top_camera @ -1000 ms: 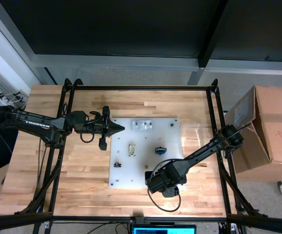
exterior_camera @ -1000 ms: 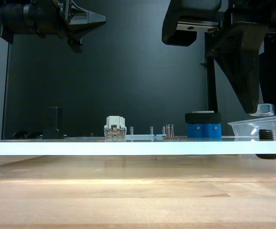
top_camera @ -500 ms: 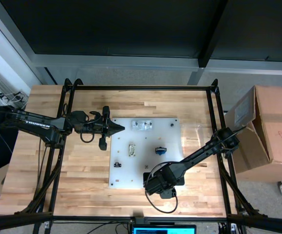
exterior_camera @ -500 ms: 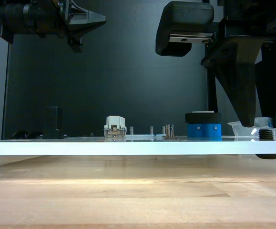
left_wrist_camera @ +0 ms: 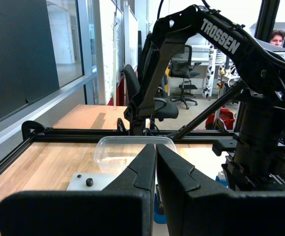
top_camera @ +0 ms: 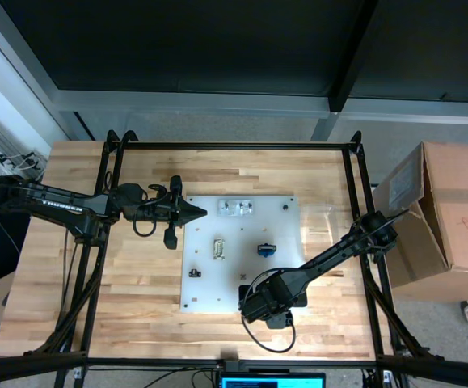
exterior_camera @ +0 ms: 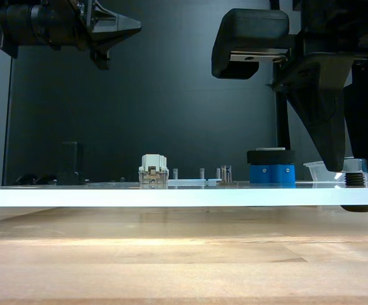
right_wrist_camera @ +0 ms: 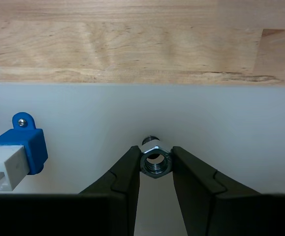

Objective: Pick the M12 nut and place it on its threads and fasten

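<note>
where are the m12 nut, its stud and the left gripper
M12 nut [right_wrist_camera: 155, 173]: right wrist view, lower rim, held in the right gripper [right_wrist_camera: 155, 148].
stud [exterior_camera: 356, 180]: low view, ribbed side.
left gripper [top_camera: 204, 212]: high view, closed tip, over the board [top_camera: 217, 291], far left corner.

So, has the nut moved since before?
Yes: in the right gripper, the nut came down to just above the black stud. Left gripper hangs by the board's left edge.

Your right gripper [right_wrist_camera: 155, 153] points straight down, pinching the M12 nut [right_wrist_camera: 155, 164]; your left gripper [top_camera: 202, 212], well apart from it, hangs level, fingers together.
</note>
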`<state>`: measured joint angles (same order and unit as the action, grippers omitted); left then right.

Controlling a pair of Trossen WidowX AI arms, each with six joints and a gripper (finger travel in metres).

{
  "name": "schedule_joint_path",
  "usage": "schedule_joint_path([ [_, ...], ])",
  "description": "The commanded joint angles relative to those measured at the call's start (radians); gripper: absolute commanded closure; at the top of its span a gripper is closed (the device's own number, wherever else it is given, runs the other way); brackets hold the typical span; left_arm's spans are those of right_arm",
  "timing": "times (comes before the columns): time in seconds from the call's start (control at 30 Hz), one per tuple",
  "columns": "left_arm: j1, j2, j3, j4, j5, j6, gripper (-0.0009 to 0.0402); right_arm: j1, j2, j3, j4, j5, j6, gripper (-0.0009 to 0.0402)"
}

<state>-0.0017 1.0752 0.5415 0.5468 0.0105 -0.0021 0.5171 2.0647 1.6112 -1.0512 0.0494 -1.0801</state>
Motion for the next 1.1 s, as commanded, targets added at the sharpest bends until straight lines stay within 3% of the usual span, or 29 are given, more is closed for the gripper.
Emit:
schedule_joint_path([
  [0.03,0.000,0.000,0.000,0.001,0.000,0.000,0.0393,0.000,-0.010,-0.013,0.010,0.001,-0.001,0.0377],
  [1.1,0.000,0.000,0.000,0.001,0.000,0.000,0.0393,-0.002,-0.007,-0.047,0.047,-0.031,0.156,0.0377],
])
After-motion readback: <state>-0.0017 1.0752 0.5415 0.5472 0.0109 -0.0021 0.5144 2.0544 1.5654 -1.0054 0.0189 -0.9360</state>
